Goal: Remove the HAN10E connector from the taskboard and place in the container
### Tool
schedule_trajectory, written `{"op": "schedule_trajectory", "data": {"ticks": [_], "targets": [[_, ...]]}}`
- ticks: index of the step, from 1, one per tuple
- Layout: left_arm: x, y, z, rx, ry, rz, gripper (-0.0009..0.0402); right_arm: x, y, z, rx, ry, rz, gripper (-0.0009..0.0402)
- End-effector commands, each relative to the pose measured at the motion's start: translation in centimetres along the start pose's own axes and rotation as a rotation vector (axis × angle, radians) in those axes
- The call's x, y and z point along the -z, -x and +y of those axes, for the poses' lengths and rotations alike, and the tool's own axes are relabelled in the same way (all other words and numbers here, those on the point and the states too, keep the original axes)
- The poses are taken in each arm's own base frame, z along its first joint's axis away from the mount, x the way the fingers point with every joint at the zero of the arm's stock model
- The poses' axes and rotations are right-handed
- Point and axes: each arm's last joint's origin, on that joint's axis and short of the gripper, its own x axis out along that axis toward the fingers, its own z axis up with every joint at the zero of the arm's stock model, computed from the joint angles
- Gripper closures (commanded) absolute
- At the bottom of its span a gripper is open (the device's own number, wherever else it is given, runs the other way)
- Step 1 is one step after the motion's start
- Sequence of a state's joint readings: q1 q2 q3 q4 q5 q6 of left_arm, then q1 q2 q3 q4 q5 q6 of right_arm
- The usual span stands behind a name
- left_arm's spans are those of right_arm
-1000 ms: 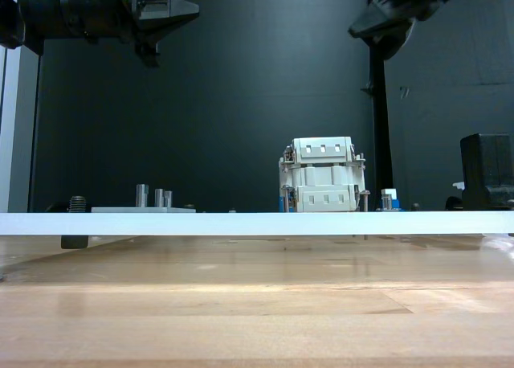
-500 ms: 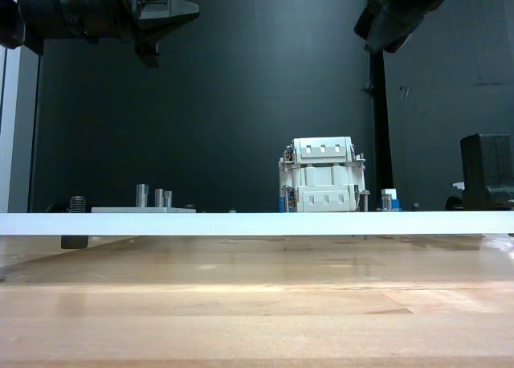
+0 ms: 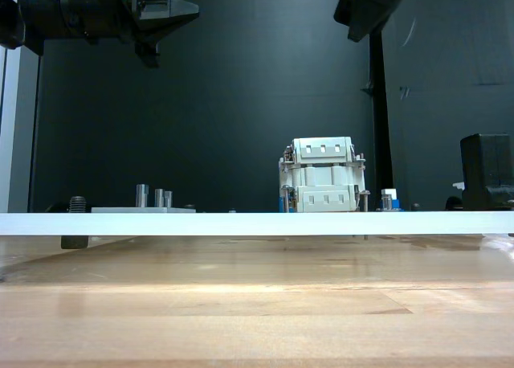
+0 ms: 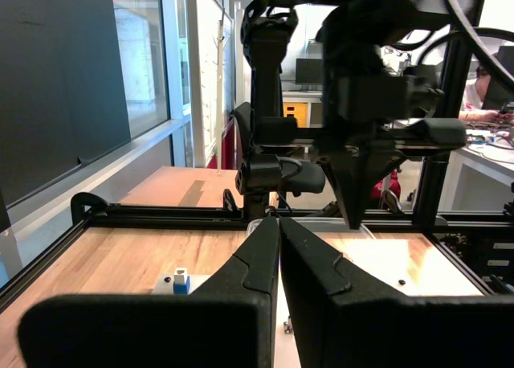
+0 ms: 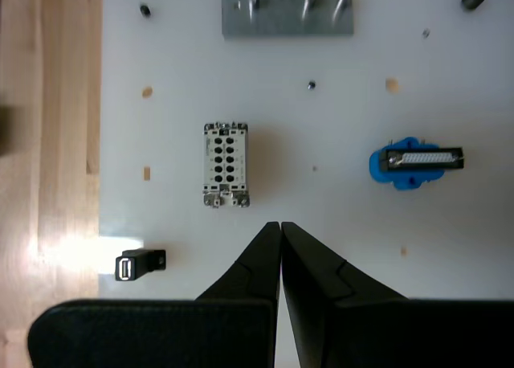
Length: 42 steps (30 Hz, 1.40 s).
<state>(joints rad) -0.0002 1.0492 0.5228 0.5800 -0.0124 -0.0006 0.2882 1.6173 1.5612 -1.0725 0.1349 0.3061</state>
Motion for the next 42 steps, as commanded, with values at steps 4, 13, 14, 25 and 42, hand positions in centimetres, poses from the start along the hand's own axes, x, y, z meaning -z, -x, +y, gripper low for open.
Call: {"op": "schedule_trajectory", "data": {"ticks": [4, 13, 14, 25, 42], "targets": [[0.0, 0.0, 0.0, 0.000, 0.000, 0.000, 0.0393, -2.6, -1.2, 1.2, 0.041, 0.023, 0.149, 0.0393], [0.0, 0.0, 0.0, 0.000, 0.000, 0.000, 0.0393, -5.6, -2.9, 2.5, 0.055, 0.016, 0.200, 0.0393], [0.0, 0.0, 0.0, 0.000, 0.000, 0.000, 0.0393, -5.8, -3.1, 2.6, 0.057, 0.015, 0.204, 0.0392], [0.0, 0.0, 0.0, 0.000, 0.000, 0.000, 0.0393, -6.2, -5.1, 3.2, 0.075, -0.008, 0.252, 0.0281], [0.0, 0.0, 0.0, 0.000, 0.000, 0.000, 0.0393, -6.3, -6.0, 3.5, 0.069, -0.011, 0.226, 0.0094]]}}
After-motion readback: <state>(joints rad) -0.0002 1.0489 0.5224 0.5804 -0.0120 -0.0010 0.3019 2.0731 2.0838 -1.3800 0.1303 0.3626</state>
